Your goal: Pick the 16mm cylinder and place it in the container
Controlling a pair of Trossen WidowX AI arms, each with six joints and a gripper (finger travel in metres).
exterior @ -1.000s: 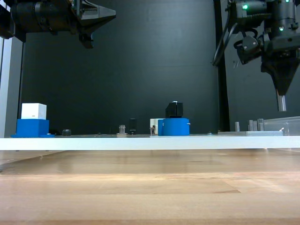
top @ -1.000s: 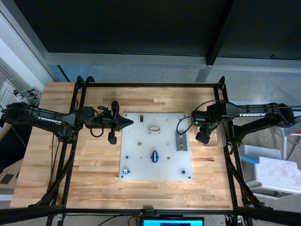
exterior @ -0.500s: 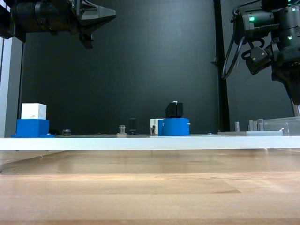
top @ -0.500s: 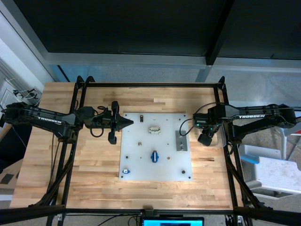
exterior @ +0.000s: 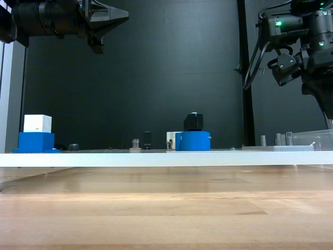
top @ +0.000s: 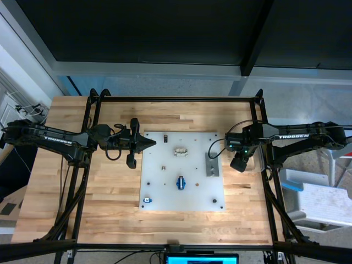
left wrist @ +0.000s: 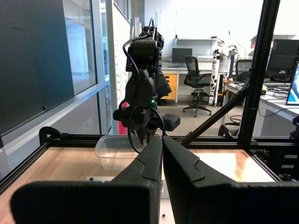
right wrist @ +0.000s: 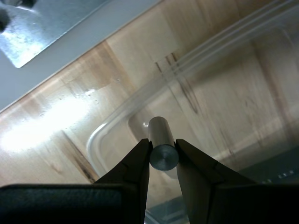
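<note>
Over the container (right wrist: pixel 107 126): the right claw (right wrist: pixel 162 145) pinches the 16mm cylinder (right wrist: pixel 160 130) between its two fingers, the round end face towards the camera.
16mm cylinder: grey metal, lying along the fingers and hanging above the tub's inside near a rounded corner. I cannot tell whether it touches the tub floor.
Container: a see-through tub on the wooden surface (top: pixel 110 209), just beside the right edge of the white board (top: pixel 165 190) and near the grey metal block (top: pixel 212 164).
Right claw from above: at the surface's right side, pointing down; in the low view its tip sits close to the tub's rim.
Left claw (left wrist: pixel 162 142): held high over the board's left edge and aimed towards the right arm (left wrist: pixel 142 93), fingers pressed together with nothing between them.
Board: a blue holder (exterior: pixel 192 140) with a black part on top stands near the middle. A white cube (exterior: pixel 37 123) on a blue base sits at the near left corner.
</note>
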